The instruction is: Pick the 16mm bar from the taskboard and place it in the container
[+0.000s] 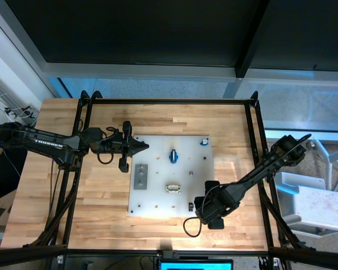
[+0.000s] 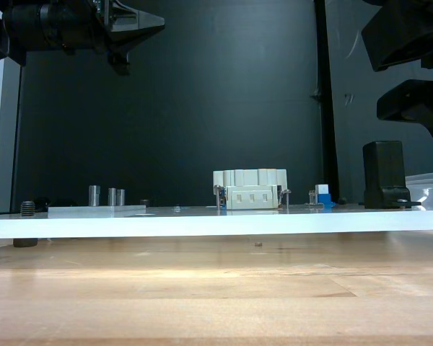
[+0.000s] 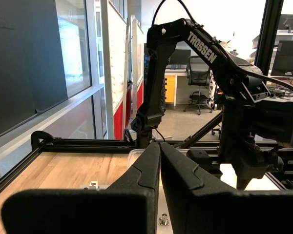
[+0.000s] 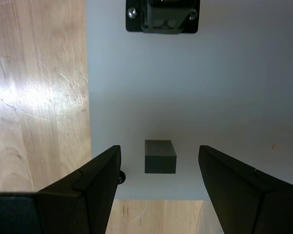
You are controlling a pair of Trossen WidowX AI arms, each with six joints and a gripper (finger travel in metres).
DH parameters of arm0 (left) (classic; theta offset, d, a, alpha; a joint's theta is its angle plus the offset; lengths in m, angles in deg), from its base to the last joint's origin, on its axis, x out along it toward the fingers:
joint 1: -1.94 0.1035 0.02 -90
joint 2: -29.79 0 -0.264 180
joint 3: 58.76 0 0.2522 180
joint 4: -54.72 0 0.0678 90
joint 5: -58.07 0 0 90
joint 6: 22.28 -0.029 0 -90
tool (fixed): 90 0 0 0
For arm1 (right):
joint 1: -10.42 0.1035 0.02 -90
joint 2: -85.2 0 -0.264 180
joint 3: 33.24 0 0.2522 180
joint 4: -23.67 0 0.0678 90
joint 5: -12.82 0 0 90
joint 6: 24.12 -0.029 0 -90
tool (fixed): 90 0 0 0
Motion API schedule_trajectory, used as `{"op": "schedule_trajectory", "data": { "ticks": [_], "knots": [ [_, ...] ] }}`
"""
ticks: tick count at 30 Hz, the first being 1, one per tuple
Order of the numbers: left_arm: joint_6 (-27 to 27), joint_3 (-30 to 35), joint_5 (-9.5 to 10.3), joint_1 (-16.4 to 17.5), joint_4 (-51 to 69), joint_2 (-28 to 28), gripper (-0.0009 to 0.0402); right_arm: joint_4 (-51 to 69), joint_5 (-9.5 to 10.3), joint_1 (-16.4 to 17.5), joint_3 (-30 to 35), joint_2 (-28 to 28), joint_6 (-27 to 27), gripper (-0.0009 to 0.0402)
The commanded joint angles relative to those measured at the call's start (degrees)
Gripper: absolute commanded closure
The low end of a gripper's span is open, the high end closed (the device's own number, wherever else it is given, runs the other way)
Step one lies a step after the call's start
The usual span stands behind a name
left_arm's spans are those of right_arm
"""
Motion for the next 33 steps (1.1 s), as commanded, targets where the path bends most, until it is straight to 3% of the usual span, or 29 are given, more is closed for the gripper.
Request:
{"op": "schedule_trajectory", "data": {
  "ticks": [1,10,33],
  "knots": [
    [0.00,0.00,-0.02,0.00,-0.02,0.00,0.0393,-0.02,-0.02,0.04,-0.17,0.00,-0.02,0.0173],
    [0.00,0.00,-0.02,0.02,-0.02,0.00,0.0393,-0.20,-0.02,0.04,-0.20,0.00,-0.02,0.0211],
    [0.00,0.00,-0.02,0.00,-0.02,0.00,0.0393,-0.26,0.04,0.04,-0.20,0.00,-0.04,0.0363]
  ]
}}
